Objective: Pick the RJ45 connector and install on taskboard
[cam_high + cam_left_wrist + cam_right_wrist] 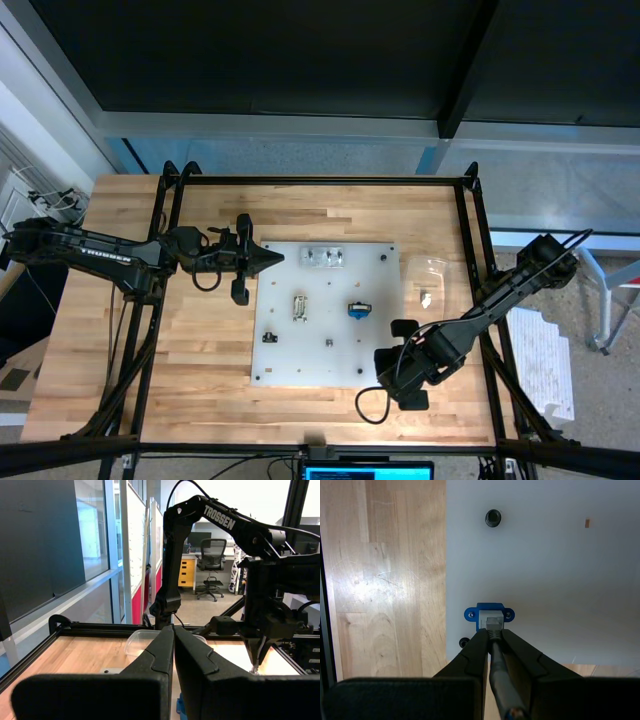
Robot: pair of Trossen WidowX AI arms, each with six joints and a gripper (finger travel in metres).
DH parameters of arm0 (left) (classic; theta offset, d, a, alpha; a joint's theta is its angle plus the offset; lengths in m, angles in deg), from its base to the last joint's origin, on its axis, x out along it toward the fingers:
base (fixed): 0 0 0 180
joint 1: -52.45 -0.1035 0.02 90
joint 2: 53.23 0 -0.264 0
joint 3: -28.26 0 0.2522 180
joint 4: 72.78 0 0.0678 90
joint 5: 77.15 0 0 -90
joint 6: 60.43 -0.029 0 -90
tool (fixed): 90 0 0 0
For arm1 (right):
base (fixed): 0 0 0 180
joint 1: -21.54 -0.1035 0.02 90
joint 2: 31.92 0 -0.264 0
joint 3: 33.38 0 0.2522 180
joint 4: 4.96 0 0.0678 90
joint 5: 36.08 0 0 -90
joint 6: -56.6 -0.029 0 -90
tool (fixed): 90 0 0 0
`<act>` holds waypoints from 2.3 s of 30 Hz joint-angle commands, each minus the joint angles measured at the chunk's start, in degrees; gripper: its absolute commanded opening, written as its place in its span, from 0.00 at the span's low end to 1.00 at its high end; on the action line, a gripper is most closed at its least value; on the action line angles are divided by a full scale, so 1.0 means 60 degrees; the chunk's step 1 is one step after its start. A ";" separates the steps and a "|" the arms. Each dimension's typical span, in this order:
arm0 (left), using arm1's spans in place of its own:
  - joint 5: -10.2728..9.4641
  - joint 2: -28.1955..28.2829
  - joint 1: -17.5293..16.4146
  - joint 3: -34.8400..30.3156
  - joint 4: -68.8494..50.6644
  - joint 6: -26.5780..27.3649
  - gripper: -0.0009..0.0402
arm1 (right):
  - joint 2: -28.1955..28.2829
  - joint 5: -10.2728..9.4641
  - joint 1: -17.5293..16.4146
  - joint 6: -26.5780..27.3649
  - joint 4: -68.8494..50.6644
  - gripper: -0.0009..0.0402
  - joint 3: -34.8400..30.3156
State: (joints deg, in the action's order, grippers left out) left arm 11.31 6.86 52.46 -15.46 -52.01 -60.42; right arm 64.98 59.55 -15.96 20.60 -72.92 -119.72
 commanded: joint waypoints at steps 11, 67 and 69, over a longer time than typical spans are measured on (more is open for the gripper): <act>0.0000 0.0004 0.0000 0.0000 0.0000 0.0000 0.02 | 0.0062 -0.0127 -0.0007 -0.0018 0.0605 0.02 0.0579; 0.0000 0.0004 -0.0004 0.0000 0.0000 -0.0004 0.02 | -0.1472 0.0058 -0.0036 -0.0182 0.0076 0.44 0.0000; 0.0000 0.0000 0.0000 0.0000 0.0000 0.0000 0.02 | -0.1523 0.0058 -0.0025 -0.0178 0.0109 0.44 0.0000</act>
State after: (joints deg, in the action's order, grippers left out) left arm 11.31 6.86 52.46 -15.46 -52.04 -60.42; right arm 56.11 59.92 -16.16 19.46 -72.46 -119.69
